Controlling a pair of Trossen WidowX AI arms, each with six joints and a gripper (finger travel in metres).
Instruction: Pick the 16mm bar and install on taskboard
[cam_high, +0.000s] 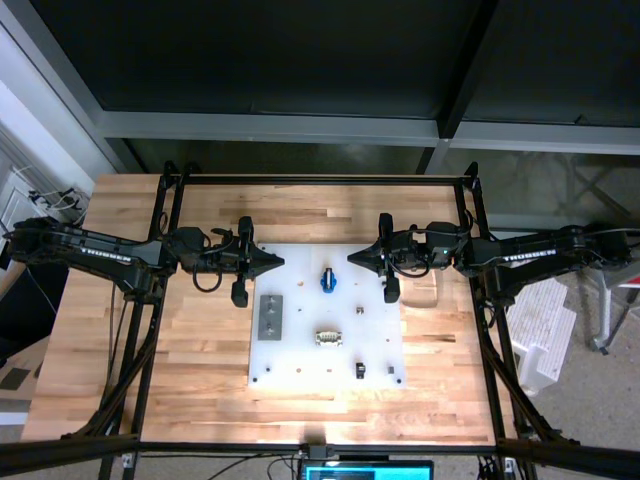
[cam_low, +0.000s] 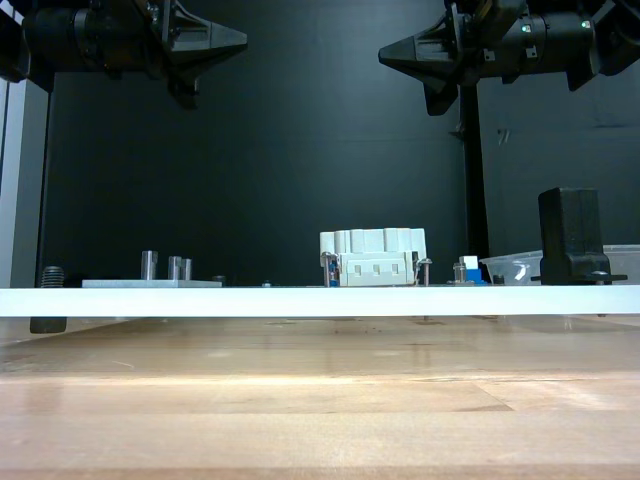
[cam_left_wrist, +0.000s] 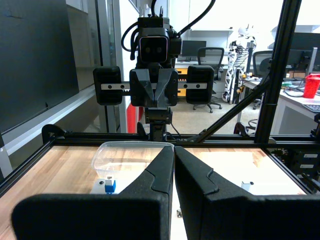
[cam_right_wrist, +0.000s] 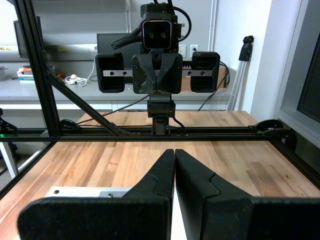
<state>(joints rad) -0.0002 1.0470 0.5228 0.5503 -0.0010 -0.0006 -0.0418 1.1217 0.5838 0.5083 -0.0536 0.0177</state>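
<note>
Both arms hang in the air over the far edge of the taskboard (cam_high: 300, 362), pointing at each other with a gap between their tips. The left gripper (cam_high: 279, 262) has its fingers pressed together on nothing, and the right gripper (cam_high: 351, 258) is pinched closed and empty in the same way. The 16mm bar (cam_high: 360, 311), as far as I can make out, is the tiny dark peg standing on the white plate, below the right fingertips and on their near side, well apart from the left fingertips. The grey block (cam_high: 271, 316) lies below and nearer than the left fingertips. The blue fitting (cam_high: 328, 281) sits low between the two pairs of tips.
</note>
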